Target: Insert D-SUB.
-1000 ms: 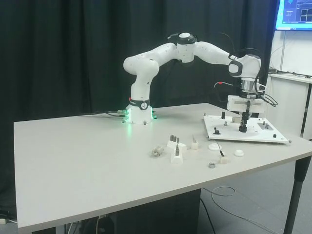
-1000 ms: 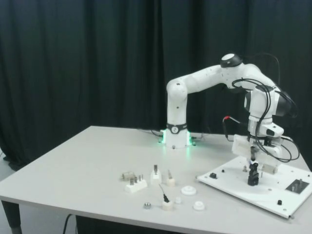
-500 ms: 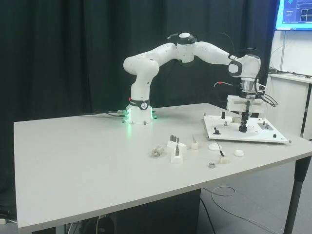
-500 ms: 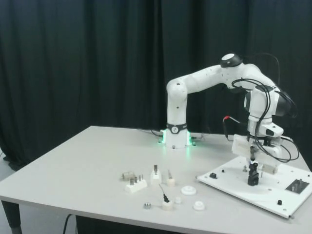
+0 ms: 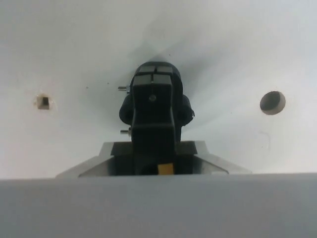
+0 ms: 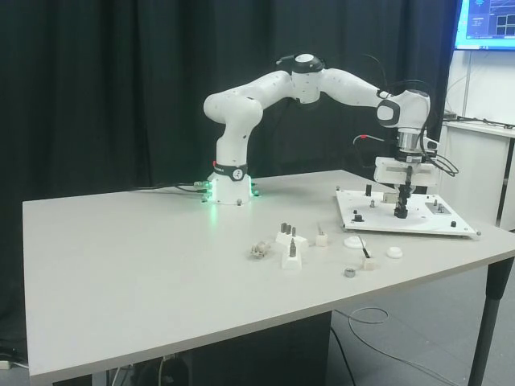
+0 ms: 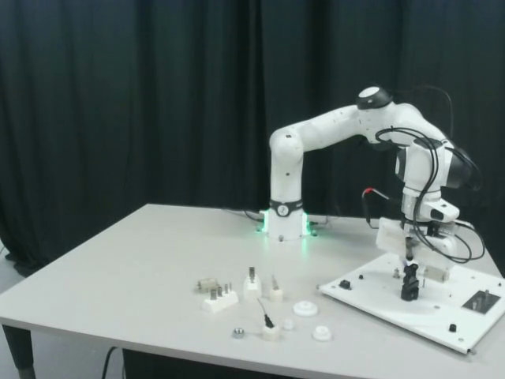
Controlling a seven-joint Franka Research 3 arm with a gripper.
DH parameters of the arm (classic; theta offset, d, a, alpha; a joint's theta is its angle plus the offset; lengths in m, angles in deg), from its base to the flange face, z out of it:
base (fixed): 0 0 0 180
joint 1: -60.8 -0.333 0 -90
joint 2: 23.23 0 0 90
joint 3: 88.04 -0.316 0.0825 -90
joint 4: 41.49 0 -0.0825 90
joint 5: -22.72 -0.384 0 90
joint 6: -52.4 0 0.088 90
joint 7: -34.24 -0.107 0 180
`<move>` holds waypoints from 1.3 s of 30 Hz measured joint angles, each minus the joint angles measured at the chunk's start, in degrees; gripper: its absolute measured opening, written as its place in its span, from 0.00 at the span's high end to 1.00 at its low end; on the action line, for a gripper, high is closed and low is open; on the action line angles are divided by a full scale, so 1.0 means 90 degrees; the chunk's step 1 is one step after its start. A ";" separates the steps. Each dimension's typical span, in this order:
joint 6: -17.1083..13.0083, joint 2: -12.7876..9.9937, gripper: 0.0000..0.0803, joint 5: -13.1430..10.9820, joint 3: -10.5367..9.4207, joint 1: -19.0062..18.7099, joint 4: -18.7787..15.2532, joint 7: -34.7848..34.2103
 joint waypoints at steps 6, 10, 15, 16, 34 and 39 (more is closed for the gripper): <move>-0.0001 -0.0001 0.81 0.0000 -0.0001 0.0001 -0.0009 -0.0035; -0.0001 -0.0001 0.81 0.0000 -0.0001 0.0000 -0.0012 -0.0035; -0.0001 0.0000 0.81 0.0000 -0.0001 -0.0001 -0.0012 -0.0035; -0.0001 -0.0001 0.81 0.0000 -0.0001 -0.0001 -0.0012 -0.0035; -0.0050 -0.0001 0.81 -0.0001 -0.0028 0.0003 -0.0019 -0.0119; -0.0077 -0.0001 0.81 -0.0002 -0.0046 0.0003 -0.0023 -0.0129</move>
